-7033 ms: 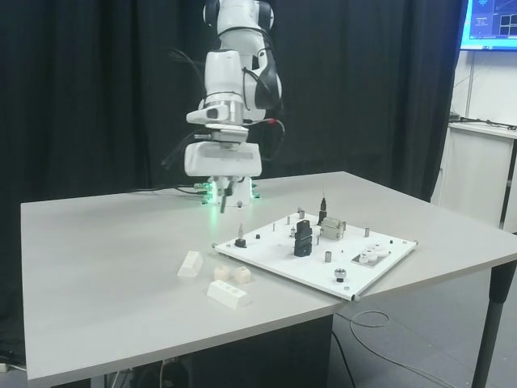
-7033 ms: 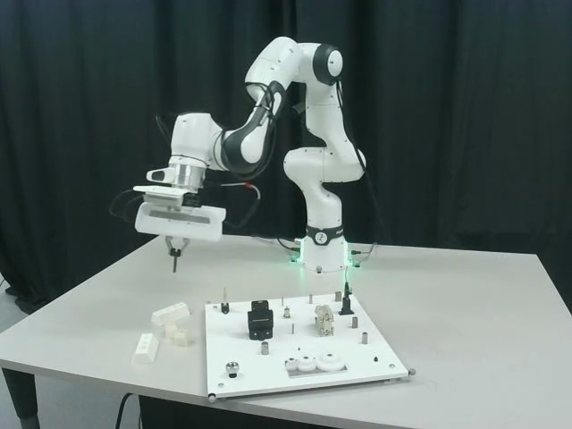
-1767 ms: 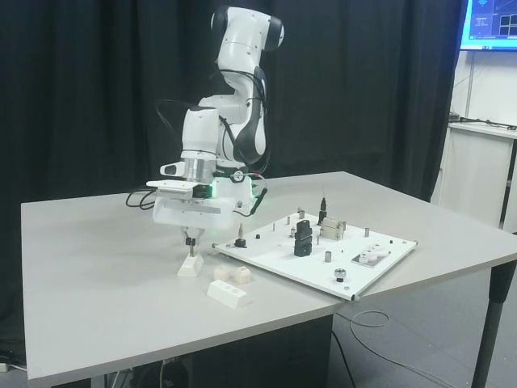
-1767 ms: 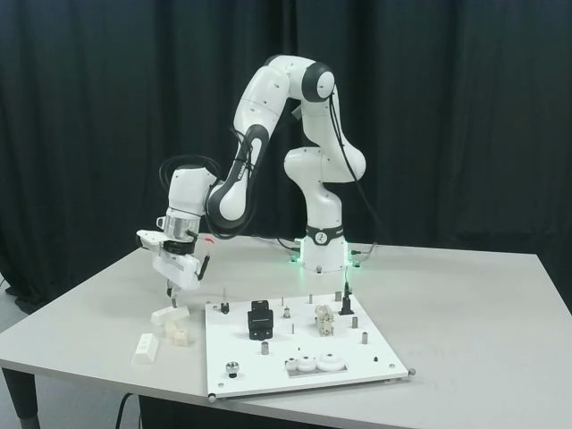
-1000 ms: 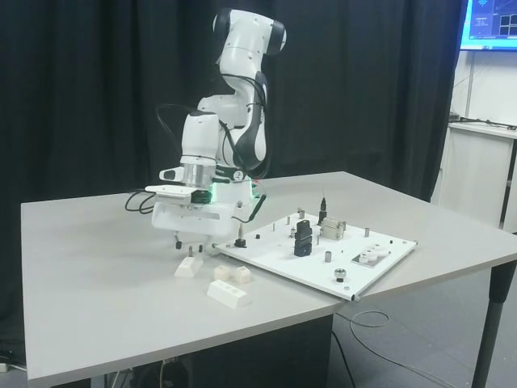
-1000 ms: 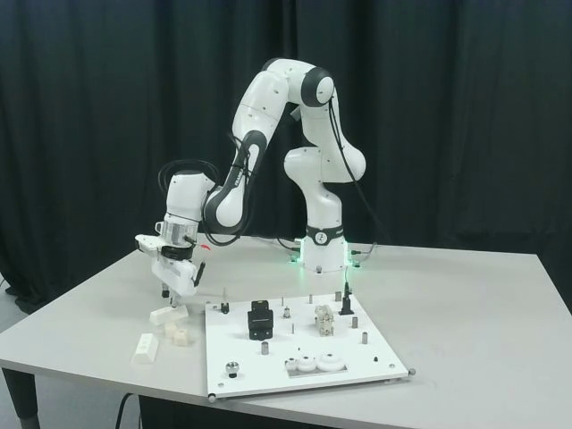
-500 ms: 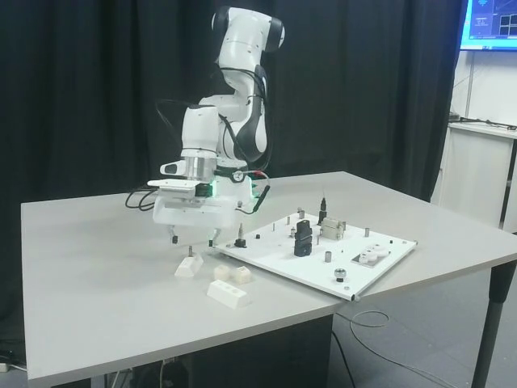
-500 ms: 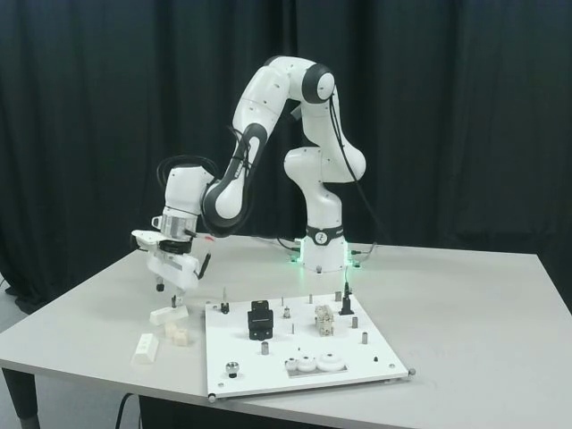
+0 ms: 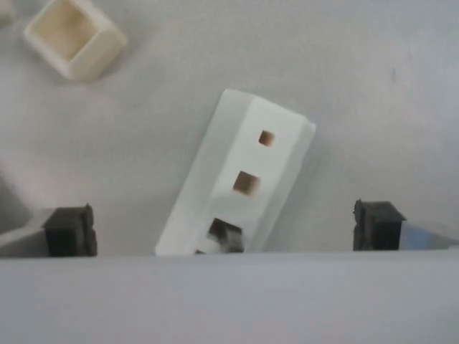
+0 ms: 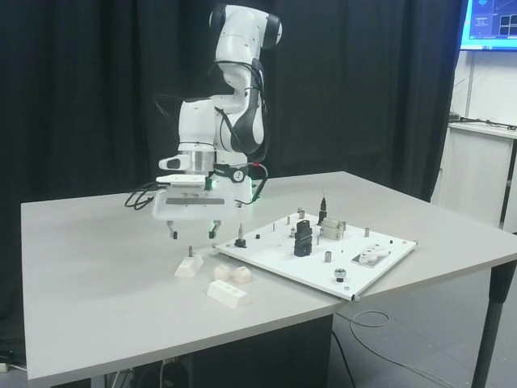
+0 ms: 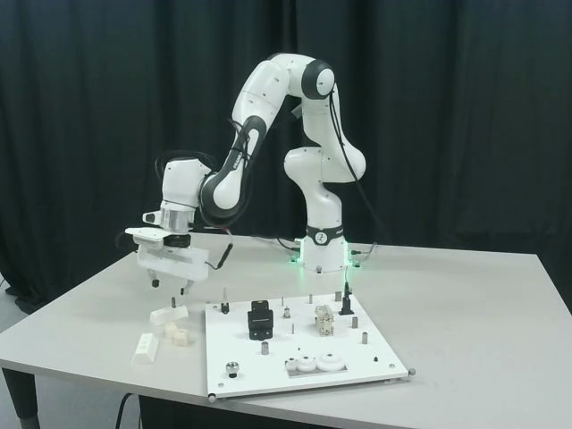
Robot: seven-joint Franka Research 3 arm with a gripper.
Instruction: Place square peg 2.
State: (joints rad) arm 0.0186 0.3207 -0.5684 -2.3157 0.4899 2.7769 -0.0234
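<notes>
Wrist view: the claw (image 9: 222,228) is spread wide and holds nothing, its two black fingertips (image 9: 70,231) standing far apart at the left and right of the frame's lower half. Between them on the grey desk (image 9: 373,86) lies a white block (image 9: 237,183), tilted, with three square holes along its top face. The two holes toward the middle of the frame are bare; the one nearest the lower edge has square peg 2 (image 9: 225,236) seated in it, dark and partly hidden by the claw's body. A second, hollow square block (image 9: 74,36) sits in the upper left corner, apart from the first.

In the first room view the white arm (image 10: 230,81) hangs the claw (image 10: 193,234) left of centre, just above the white block (image 10: 190,266), where square peg 2 (image 10: 189,251) stands upright as a small dark post, free of both fingers. Two more white blocks (image 10: 232,284) lie just below it in the frame. To the right, a white board (image 10: 315,252) carries small black and grey parts.

In the second room view the claw (image 11: 168,284) hovers in the left half of the frame over the white block (image 11: 168,314), close to the left edge of the white board (image 11: 299,344). The peg is too small to make out there. A green light (image 11: 296,260) glows at the arm's base.
</notes>
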